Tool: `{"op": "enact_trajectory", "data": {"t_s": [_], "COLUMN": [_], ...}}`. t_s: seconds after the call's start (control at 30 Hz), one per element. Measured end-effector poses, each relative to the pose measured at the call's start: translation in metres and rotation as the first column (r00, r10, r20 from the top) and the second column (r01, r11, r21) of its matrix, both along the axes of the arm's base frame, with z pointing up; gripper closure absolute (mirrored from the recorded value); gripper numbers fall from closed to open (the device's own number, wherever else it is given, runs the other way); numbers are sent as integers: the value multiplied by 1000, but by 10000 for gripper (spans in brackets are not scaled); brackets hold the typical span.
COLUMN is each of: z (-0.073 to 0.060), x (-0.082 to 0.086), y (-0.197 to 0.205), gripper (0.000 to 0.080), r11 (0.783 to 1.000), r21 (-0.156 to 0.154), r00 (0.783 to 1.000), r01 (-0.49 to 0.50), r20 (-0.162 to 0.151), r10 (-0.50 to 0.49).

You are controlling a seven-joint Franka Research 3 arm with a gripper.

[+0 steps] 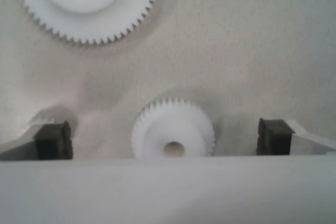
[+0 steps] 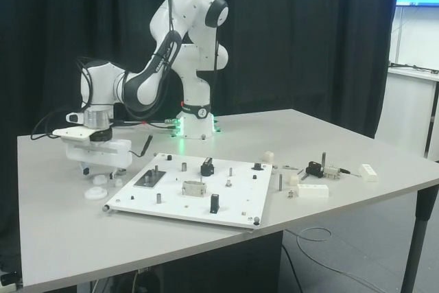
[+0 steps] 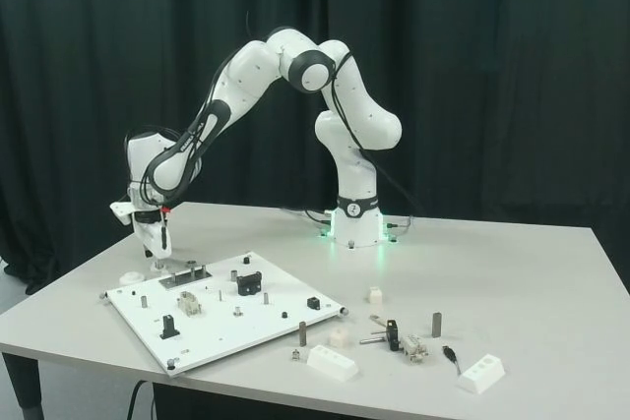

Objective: Remove round peg 3.

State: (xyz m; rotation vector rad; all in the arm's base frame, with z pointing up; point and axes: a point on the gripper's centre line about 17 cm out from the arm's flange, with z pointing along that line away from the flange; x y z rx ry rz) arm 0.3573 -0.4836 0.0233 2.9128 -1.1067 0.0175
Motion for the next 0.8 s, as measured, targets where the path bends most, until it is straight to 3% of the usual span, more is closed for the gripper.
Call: {"op": "enact_trajectory", "data": {"t_s": [0.07,0.8], "z": [2,13], "x": [1,7], "y": [-1,-6], "gripper": [13,3], "r11": [1000,1000], "r21": [4,19], "r00": [1000,1000], "r01": [-1,-7], "r20": [2,11], "r10": [1,7]}}
